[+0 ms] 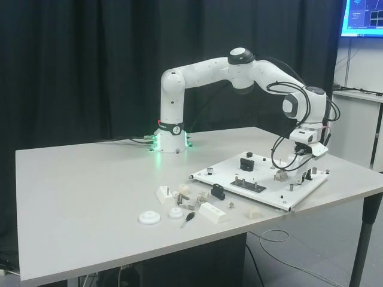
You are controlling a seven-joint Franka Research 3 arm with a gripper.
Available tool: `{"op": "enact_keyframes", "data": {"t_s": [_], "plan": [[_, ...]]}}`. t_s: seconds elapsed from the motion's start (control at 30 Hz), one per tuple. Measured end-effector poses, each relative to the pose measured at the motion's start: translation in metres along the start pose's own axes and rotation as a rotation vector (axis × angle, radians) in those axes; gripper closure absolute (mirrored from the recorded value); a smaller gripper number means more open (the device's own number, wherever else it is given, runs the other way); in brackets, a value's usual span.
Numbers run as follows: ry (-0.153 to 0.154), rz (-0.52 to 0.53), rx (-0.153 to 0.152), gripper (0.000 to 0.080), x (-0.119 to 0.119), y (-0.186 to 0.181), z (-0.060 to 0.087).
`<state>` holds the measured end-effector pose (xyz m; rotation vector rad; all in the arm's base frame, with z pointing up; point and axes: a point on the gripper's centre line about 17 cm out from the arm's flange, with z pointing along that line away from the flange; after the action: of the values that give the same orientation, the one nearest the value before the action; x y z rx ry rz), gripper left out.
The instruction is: Remove square peg 3.
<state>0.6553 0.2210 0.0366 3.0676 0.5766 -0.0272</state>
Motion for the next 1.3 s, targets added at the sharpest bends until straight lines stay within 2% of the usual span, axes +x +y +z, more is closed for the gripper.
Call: {"op": "enact_keyframes", "data": {"t_s": [1.3], "plan": [[0.001,0.024,0.006,0.0725,0.0003,0.0,-0.0027]]}}
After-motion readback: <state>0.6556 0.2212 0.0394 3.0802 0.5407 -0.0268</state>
